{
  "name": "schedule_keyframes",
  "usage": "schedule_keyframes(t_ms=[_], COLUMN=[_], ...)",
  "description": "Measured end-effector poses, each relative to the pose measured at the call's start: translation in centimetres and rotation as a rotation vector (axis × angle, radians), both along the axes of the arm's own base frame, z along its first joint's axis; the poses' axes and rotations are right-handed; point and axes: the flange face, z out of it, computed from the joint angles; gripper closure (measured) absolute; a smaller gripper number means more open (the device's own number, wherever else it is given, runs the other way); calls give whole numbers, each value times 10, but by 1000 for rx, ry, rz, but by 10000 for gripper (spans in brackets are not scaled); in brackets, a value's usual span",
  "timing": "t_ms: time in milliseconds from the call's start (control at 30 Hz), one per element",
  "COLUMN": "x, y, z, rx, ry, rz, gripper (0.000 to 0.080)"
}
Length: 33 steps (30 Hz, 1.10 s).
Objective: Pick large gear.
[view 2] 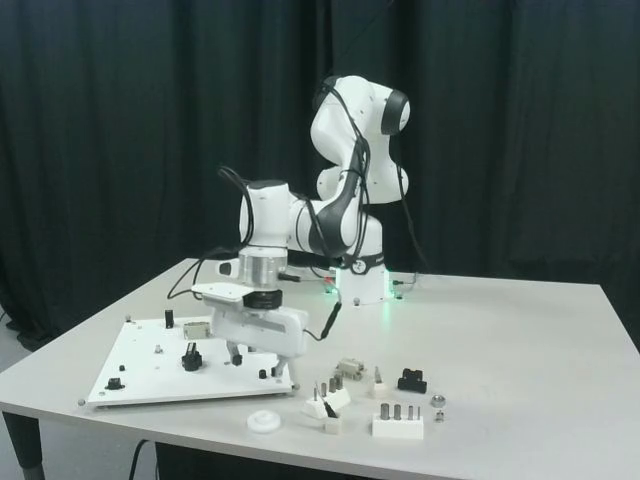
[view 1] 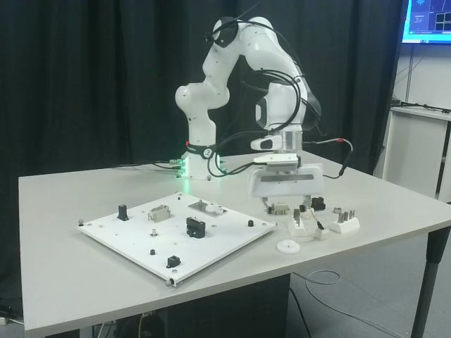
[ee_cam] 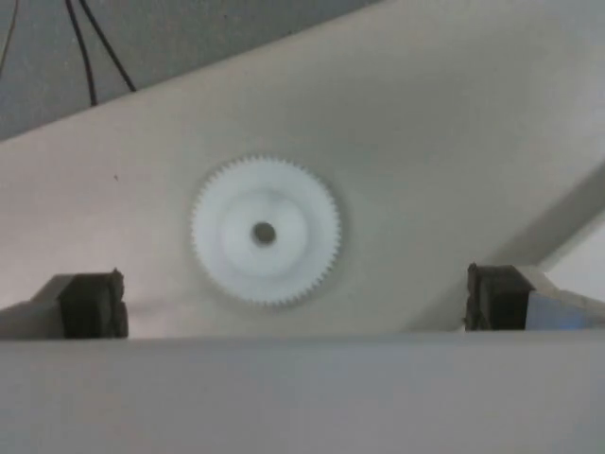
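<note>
Two black fingertip pads (ee_cam: 93,305) stand wide apart in the wrist view, holding nothing; the white large gear (ee_cam: 266,232) lies flat on the grey table (ee_cam: 454,113) between them, its lower teeth nearly reaching the gripper body. First room view: the gear (view 1: 287,246) rests near the table's front edge, beside the white assembly board (view 1: 211,243); the gripper (view 1: 287,204) hangs above, fingertips partly hidden. Second room view: gear (view 2: 263,422) apart from the gripper (view 2: 263,367).

White board (view 1: 211,239) with black fixtures (view 1: 195,227) lies on grey tabletop (view 1: 63,211). White peg holders (view 2: 398,424) and small black part (view 2: 411,381) sit near board. Black curtain (view 2: 120,120) behind. Monitor (view 1: 428,21) in corner.
</note>
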Motion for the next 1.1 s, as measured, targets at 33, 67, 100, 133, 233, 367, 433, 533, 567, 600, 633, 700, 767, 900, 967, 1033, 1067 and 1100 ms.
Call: schedule_keyframes(t_ms=[33, 67, 100, 133, 233, 367, 433, 533, 567, 600, 633, 700, 767, 900, 967, 1033, 1067, 1100], x=[1, 2, 3, 5, 8, 13, 15, 18, 19, 20, 21, 23, 25, 29, 31, 33, 34, 35], y=[1, 2, 3, 5, 7, 9, 10, 10, 10, 10, 9, 9, 8, 6, 5, 4, 3, 2], z=[-1, -3, -5, -6, -10, -15, -18, -21, -22, -23, -24, -27, -29, -33, -35, -36, -37, -38], rx=[1, 1, 2, 3, 5, 4, 1, -3, -4, -5, -5, -4, -3, 0, 3, 7, 8, 10], ry=[1, 2, 4, 5, 13, 21, 25, 34, 37, 40, 44, 53, 62, 79, 89, 98, 102, 106], rz=[-1, -2, -2, -1, 4, 14, 24, 43, 49, 54, 57, 58, 59, 64, 66, 67, 68, 70], gripper=[3, 3, 3, 3, 3, 3, 3, 3, 3, 3, 3, 3, 3, 3, 3, 3, 3, 3])
